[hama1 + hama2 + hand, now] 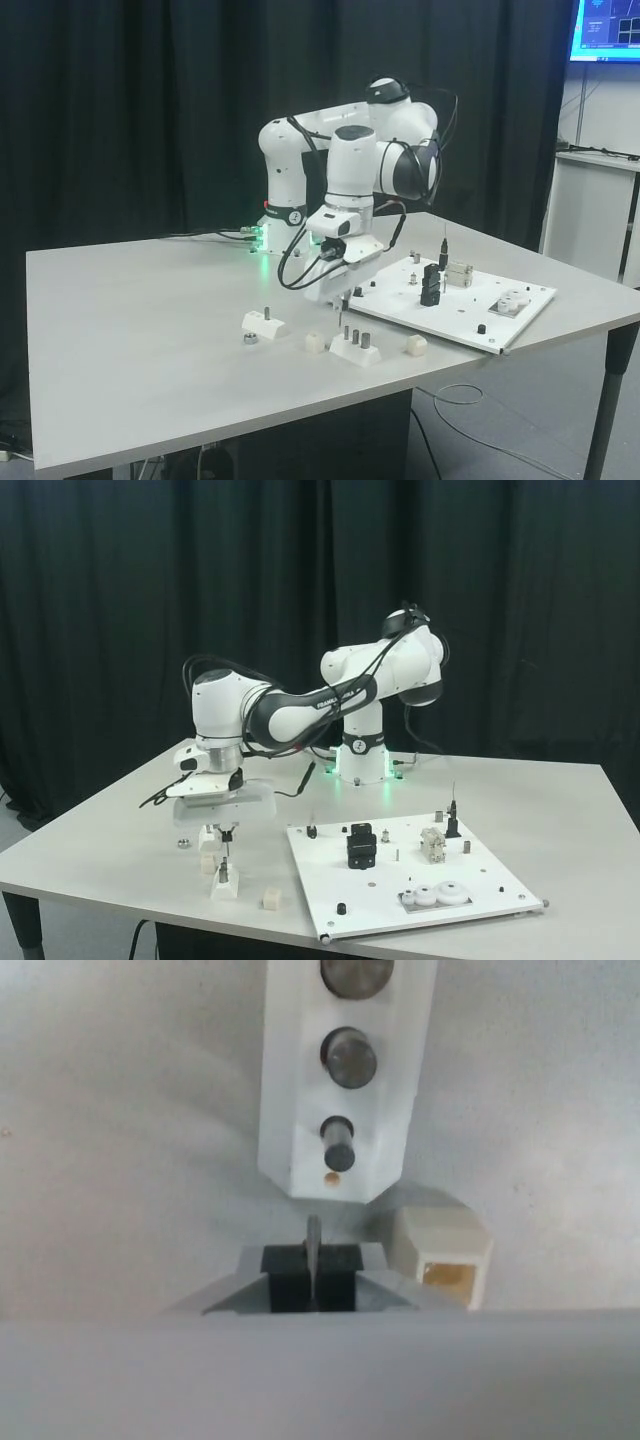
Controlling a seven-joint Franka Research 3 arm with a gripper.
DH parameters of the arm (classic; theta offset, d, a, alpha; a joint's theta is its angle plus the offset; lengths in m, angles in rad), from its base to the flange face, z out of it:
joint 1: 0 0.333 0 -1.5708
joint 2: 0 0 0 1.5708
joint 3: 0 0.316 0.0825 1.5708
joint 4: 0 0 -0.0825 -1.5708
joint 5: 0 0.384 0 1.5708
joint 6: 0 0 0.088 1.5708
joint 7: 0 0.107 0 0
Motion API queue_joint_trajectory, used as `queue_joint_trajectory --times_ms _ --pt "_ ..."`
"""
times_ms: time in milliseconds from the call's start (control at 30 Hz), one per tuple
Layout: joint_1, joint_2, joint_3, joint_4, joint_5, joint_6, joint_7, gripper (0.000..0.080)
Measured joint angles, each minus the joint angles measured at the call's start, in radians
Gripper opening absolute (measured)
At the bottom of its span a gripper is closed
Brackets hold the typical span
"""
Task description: Insert round peg 1.
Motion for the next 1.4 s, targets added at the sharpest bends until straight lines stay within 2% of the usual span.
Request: queue_joint_trajectory --times_ms 467,1400 --pt "0.025 -0.001 -0.016 -0.025 0.0 0.0 0.0 0.0016" --pt "0.038 -0.002 -0.02 -0.045 0.001 0.008 0.011 0.0016"
